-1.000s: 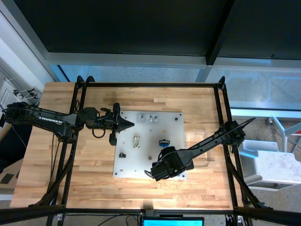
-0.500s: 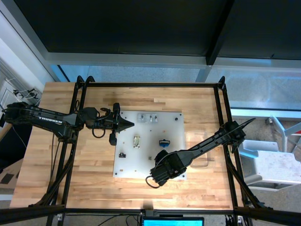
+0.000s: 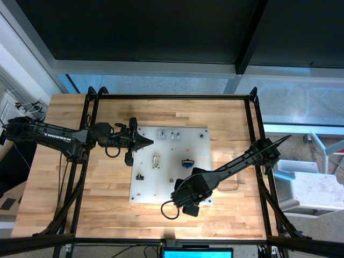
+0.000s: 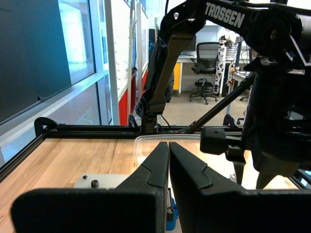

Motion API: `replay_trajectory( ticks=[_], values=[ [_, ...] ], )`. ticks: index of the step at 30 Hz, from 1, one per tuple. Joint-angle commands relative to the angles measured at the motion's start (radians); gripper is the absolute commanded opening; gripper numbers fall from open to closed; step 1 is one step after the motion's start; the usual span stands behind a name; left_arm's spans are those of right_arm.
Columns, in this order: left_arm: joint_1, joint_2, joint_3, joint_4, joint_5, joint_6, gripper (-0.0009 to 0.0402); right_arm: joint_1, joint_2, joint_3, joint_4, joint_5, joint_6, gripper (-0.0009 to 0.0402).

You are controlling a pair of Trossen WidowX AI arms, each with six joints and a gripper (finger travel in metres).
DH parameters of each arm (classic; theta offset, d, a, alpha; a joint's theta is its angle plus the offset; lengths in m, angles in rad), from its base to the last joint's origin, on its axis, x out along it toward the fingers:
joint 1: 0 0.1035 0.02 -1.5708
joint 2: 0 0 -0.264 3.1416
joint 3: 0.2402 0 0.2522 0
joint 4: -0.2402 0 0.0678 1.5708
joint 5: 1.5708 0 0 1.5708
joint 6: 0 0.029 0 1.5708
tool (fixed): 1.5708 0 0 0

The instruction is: Pick the M12 fastener and fasten on the M12 threads

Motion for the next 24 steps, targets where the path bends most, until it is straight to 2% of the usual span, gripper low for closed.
replay_trajectory(
  ticks=[1, 3, 4, 6, 9, 15, 24],
  values=[
    [0.000, 0.000, 0.000, 0.000, 0.000, 0.000, 0.0000, -0.002, 0.010, -0.012, 0.009, 0.000, -0.062, 0.0059],
    [0.000, 0.000, 0.000, 0.000, 0.000, 0.000, 0.0000, -0.003, 0.013, -0.019, 0.018, -0.002, -0.088, 0.0007],
    [0.000, 0.000, 0.000, 0.000, 0.000, 0.000, 0.0000, -0.003, 0.013, -0.023, 0.029, -0.001, -0.106, -0.0006],
    [0.000, 0.000, 0.000, 0.000, 0.000, 0.000, 0.0000, -0.004, 0.013, -0.028, 0.048, 0.000, -0.117, 0.0010],
    [0.000, 0.000, 0.000, 0.000, 0.000, 0.000, 0.0000, -0.010, 0.013, -0.032, 0.055, -0.001, -0.140, -0.0002],
    [0.000, 0.000, 0.000, 0.000, 0.000, 0.000, 0.0000, -0.025, 0.013, -0.090, 0.102, -0.012, -0.183, 0.0000],
    [0.000, 0.000, 0.000, 0.000, 0.000, 0.000, 0.0000, -0.029, 0.012, -0.134, 0.158, -0.037, -0.190, 0.0000]
  ],
)
